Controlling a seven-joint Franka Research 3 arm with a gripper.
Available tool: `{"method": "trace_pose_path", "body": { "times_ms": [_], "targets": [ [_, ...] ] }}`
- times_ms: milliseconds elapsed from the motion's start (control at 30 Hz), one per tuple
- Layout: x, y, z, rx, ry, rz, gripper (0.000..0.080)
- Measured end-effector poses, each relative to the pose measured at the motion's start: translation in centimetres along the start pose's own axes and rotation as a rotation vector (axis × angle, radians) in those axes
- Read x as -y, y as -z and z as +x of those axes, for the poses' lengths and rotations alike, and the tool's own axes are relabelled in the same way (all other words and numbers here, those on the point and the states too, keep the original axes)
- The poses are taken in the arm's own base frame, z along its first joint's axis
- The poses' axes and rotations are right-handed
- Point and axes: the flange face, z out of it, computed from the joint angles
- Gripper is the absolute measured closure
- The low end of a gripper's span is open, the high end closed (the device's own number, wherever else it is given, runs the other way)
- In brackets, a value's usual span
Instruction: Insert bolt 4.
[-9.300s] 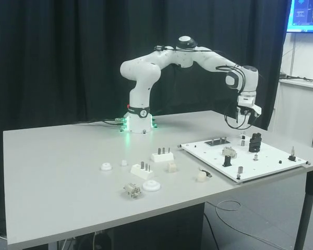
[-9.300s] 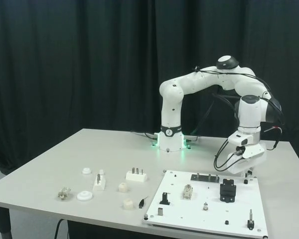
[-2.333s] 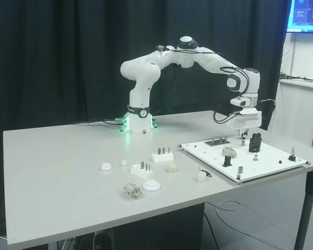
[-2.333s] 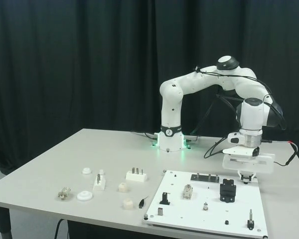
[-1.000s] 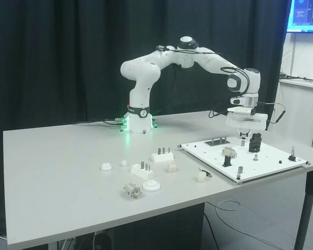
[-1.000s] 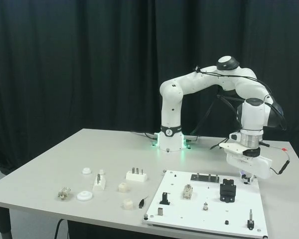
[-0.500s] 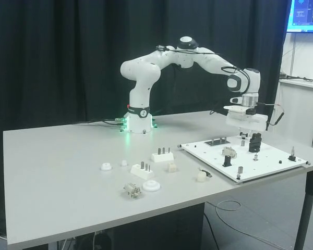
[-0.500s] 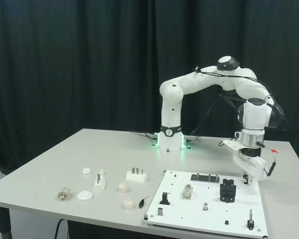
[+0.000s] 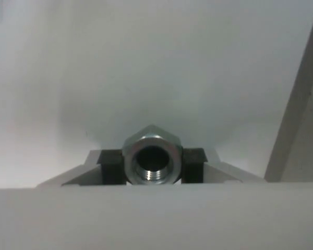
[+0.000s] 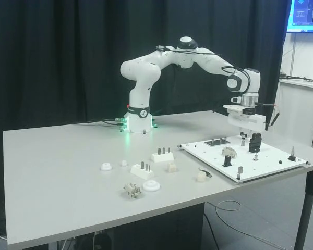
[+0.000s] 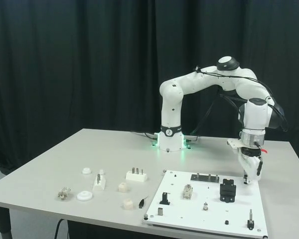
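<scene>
A hexagonal bolt head [image 9: 152, 158] with a threaded socket is gripped between the black pads [image 9: 110, 165] of the gripper [image 10: 243, 133], whose fingers are closed narrowly on it. The gripper is held low over the far corner of the white board [image 11: 199, 209], just beside the black block [image 11: 227, 190] mounted there. The board is laid on the grey table [image 10: 57, 161].

Gripper [image 11: 247, 180] low at the white board's [image 11: 189, 209] far corner. Black block [image 11: 227, 190] just beside it; black rail [image 11: 205, 178] near, toward the arm's base. Bare grey table [image 11: 284, 199] on the outer side, open air above.
</scene>
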Motion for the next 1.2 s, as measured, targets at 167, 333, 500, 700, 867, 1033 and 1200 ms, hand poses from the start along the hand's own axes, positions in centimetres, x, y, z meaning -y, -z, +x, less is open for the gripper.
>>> {"method": "trace_pose_path", "body": {
  "times_ms": [167, 333, 500, 700, 867, 1033, 1200],
  "targets": [
    [0.04, 0.01, -0.04, 0.001, -0.045, -0.001, 0.0576],
    [0.08, 0.01, -0.06, 0.001, -0.091, -0.003, 0.0576],
    [0.19, 0.01, -0.03, 0.003, -0.136, -0.01, 0.0576],
    [0.41, 0.0, 0.05, 0.008, -0.182, -0.022, 0.0576],
    [0.52, 0.0, 0.1, 0.011, -0.206, -0.029, 0.0576],
    [0.57, -0.01, 0.15, 0.013, -0.212, -0.033, 0.0576],
    [0.56, -0.01, 0.15, 0.013, -0.212, -0.033, 0.0576]
  ]
}}
